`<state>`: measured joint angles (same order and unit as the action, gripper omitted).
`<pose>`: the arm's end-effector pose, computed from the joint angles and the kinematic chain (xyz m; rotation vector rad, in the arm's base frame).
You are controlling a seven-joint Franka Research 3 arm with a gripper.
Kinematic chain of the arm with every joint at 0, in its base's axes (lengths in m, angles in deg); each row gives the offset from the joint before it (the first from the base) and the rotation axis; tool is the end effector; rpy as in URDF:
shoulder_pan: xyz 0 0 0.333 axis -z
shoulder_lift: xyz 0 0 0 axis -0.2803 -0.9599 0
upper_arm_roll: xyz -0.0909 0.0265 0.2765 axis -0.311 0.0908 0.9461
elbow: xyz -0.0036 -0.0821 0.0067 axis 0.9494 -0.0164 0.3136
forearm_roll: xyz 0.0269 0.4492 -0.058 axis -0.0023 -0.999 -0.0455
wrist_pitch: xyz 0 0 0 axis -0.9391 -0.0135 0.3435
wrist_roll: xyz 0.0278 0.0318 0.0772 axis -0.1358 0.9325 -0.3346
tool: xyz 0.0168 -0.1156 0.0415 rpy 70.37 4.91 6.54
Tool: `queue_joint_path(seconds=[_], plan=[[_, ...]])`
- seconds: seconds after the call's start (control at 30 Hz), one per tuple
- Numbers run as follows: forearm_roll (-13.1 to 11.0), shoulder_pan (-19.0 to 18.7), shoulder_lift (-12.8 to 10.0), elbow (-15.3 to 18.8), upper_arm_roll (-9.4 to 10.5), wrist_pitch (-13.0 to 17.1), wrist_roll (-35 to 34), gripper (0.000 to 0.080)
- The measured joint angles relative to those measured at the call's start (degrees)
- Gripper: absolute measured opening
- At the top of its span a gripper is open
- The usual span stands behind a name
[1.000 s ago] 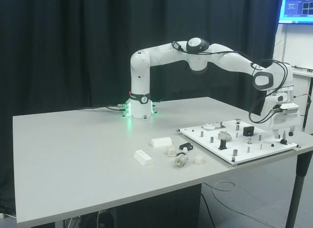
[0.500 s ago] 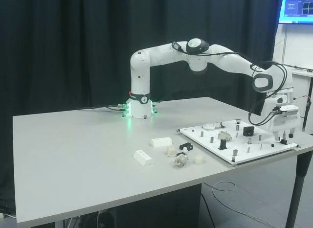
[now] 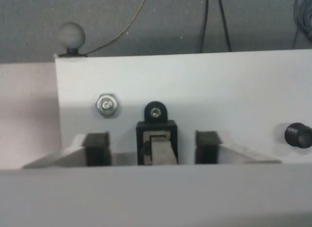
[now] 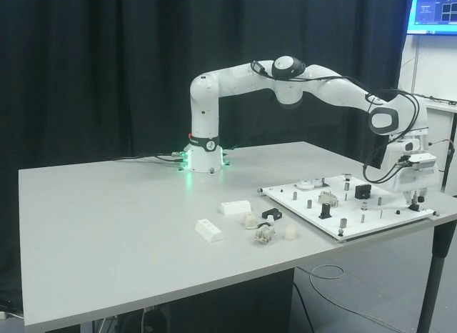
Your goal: Remove Ethernet.
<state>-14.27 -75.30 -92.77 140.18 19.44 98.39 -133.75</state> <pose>0.7400 0.3905 0.1781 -2.7813 1.1993 -0.3653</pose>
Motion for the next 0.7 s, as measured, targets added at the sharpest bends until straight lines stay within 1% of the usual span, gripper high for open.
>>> queue_joint_path(seconds=[0.1,0.13,0.27,0.3,0.47,0.5,0.7], plan=[[0.0,0.1,0.0,0.0,0.09,0.0,0.0,0.0508],[0.1,0.1,0.0,0.0,0.15,0.0,0.0,0.0304],[0.2,0.3,0.0,0.0,0.26,0.0,0.0,0.0304],[0.2,0.3,0.0,-0.1,0.24,0.0,0.0,0.0111],[0.3,0.3,0.1,-0.2,0.25,-0.1,0.0,0.0111],[0.3,0.4,0.1,-0.2,0.25,-0.1,0.0,0.008],[0.4,0.4,0.0,-0.2,0.25,-0.1,0.0,0.008]])
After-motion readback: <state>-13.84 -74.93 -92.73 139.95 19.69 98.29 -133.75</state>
